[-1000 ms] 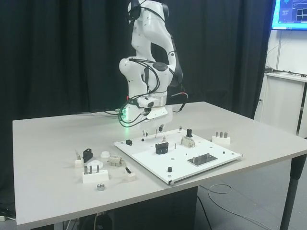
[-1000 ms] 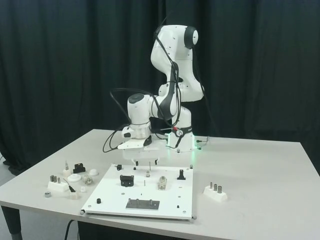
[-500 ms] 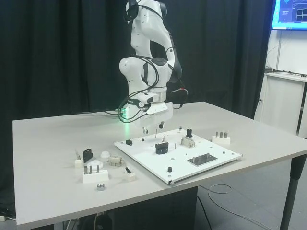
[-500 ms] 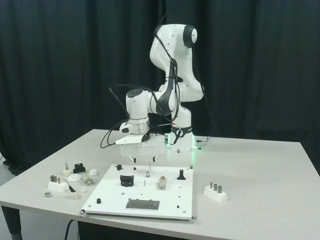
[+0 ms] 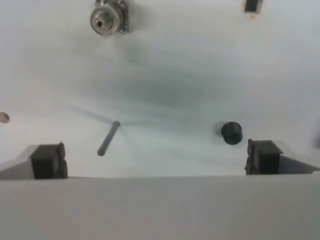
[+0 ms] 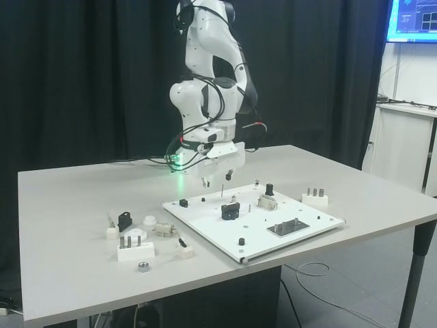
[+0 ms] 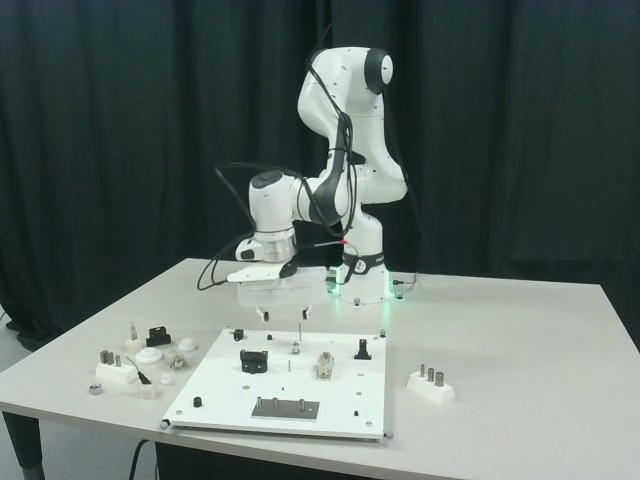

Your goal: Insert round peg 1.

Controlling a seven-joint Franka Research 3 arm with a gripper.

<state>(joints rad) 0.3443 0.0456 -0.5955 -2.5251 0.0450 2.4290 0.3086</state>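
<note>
The jaws (image 5: 155, 159) are spread wide apart and hold nothing. They are seen above the white board (image 6: 254, 219), over a thin upright peg (image 5: 108, 138).

a white block (image 6: 314, 198) with grey pins stands on the grey table (image 6: 61, 205), right of the white board (image 6: 300, 239). left of the board lie a nut (image 6: 144, 266), another pin block (image 6: 134, 249) and a black bracket (image 6: 124, 220). black curtains (image 6: 89, 82) hang behind.
</note>
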